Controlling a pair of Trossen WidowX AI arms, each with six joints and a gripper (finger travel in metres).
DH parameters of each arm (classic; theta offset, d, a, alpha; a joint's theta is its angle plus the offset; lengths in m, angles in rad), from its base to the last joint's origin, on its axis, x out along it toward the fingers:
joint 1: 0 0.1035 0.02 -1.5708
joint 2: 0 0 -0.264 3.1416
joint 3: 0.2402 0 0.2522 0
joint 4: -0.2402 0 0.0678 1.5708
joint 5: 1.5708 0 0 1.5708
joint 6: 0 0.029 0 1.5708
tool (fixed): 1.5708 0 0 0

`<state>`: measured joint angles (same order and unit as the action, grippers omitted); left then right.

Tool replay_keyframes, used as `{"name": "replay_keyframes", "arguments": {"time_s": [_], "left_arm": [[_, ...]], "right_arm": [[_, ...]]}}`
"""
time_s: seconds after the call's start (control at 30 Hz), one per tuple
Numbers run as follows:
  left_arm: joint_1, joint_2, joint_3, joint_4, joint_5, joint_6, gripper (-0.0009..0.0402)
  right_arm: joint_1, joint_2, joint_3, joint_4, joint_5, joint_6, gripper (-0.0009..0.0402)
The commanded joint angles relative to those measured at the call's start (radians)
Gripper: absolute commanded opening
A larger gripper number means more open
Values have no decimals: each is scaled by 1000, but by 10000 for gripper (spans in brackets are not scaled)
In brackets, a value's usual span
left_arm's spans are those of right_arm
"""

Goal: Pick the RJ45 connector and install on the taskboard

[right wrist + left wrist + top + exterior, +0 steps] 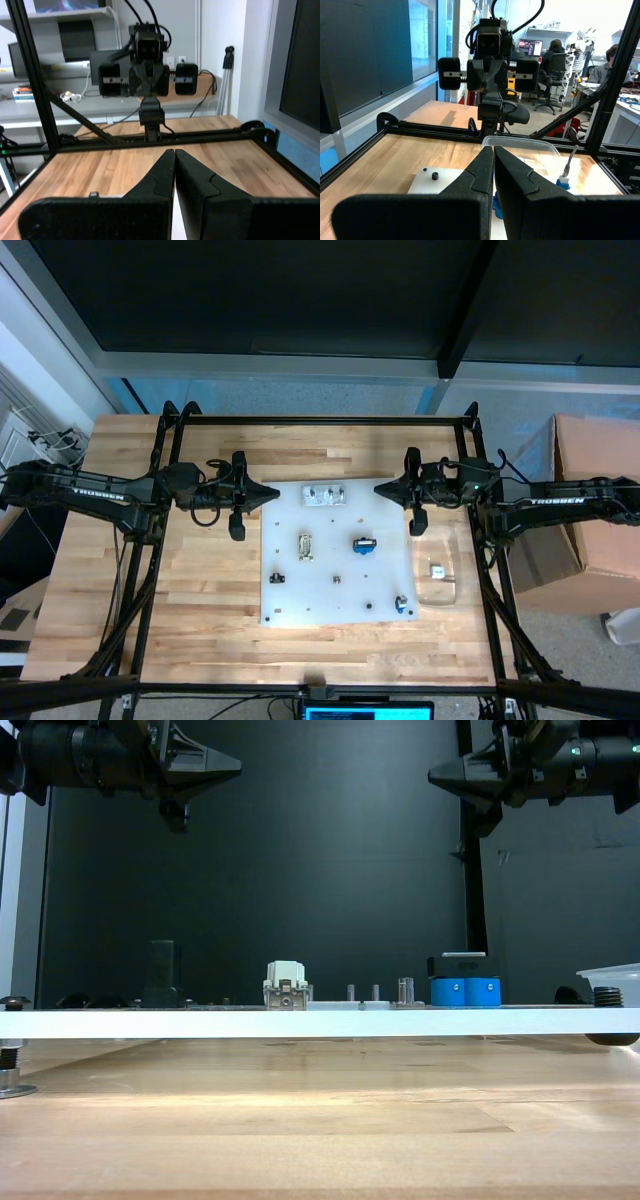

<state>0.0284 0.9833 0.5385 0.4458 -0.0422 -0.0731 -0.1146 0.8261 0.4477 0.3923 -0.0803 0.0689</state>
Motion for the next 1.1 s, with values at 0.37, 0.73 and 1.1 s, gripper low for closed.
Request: {"name": "replay_keyframes", "arguments": {"time_s": [0.37,0.73,1.1], "left_arm": [[0,0,0,0,0,0,0],[0,0,0,0,0,0,0],[0,0,0,1,0,0,0]], "right_arm": [[1,0,-4,0,1,2,0],[1,0,-4,-21,1,2,0],[1,0,-4,-45,1,1,0]]}}
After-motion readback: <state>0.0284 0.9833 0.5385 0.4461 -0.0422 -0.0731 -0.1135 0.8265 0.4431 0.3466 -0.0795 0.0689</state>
